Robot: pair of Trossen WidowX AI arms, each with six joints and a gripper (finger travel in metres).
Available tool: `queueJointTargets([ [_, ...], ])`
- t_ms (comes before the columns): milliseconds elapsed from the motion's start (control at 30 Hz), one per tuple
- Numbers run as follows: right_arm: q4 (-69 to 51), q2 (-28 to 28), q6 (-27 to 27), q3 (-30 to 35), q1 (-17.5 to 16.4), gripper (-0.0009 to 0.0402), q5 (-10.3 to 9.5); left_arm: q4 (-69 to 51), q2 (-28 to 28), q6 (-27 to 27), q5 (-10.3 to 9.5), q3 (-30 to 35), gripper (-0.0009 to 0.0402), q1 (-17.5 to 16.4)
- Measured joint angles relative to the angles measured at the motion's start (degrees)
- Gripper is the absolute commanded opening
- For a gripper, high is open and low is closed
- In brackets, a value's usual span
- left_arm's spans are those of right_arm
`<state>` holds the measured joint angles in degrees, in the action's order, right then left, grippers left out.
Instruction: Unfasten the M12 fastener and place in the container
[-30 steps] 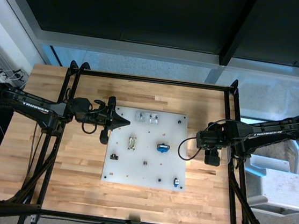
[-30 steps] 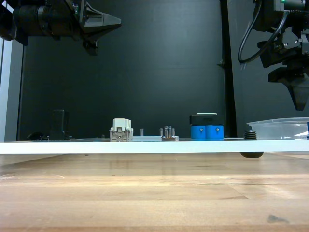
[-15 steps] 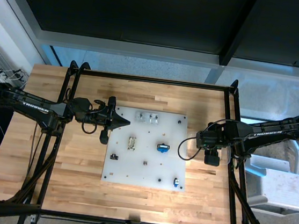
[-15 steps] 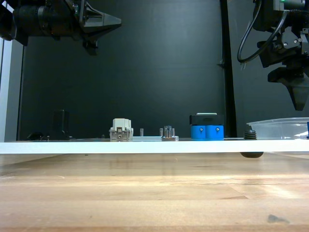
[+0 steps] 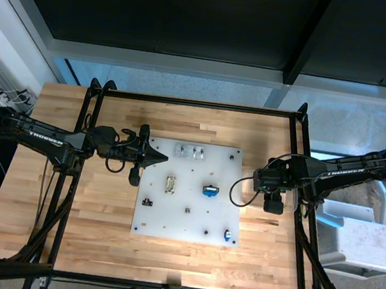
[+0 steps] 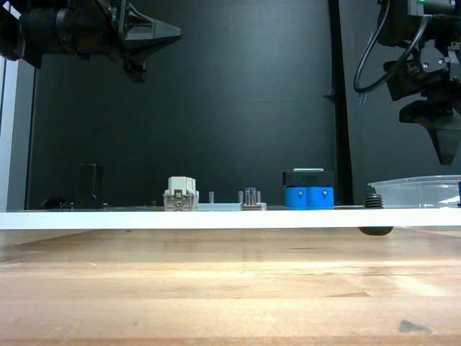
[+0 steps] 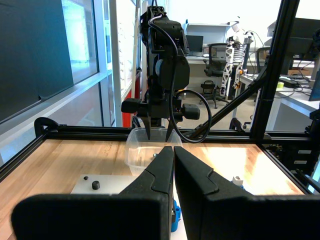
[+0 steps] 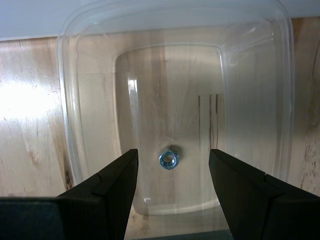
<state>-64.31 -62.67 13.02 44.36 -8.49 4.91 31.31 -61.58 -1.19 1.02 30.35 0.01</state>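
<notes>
The small silver M12 nut (image 8: 169,160) lies flat on the floor of the clear container (image 8: 75,115), seen straight down in the right wrist view. My right gripper (image 8: 172,151) hangs above it, open, with nothing between its fingers. In the low view the right gripper (image 6: 446,150) points down over the container (image 6: 418,190). The black ribbed stud (image 6: 372,201) stands bare at the board's edge, in front of the tray. My left gripper (image 5: 163,158) is shut and empty, held high over the left edge of the white board (image 5: 170,222).
On the board stand a blue connector block (image 6: 309,195), a grey connector (image 6: 181,194) and a small silver post (image 6: 250,197). A blue-and-white part (image 5: 227,235) sits at the near right corner. Black frame rails border the wooden table (image 5: 98,245).
</notes>
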Motion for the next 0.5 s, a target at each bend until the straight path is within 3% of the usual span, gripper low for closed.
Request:
queueJointTargets([
  [500,0.42,0.00,0.00,0.00,0.00,0.0197,0.00,0.00,0.00,0.02,0.00,0.02,0.0000,0.00],
])
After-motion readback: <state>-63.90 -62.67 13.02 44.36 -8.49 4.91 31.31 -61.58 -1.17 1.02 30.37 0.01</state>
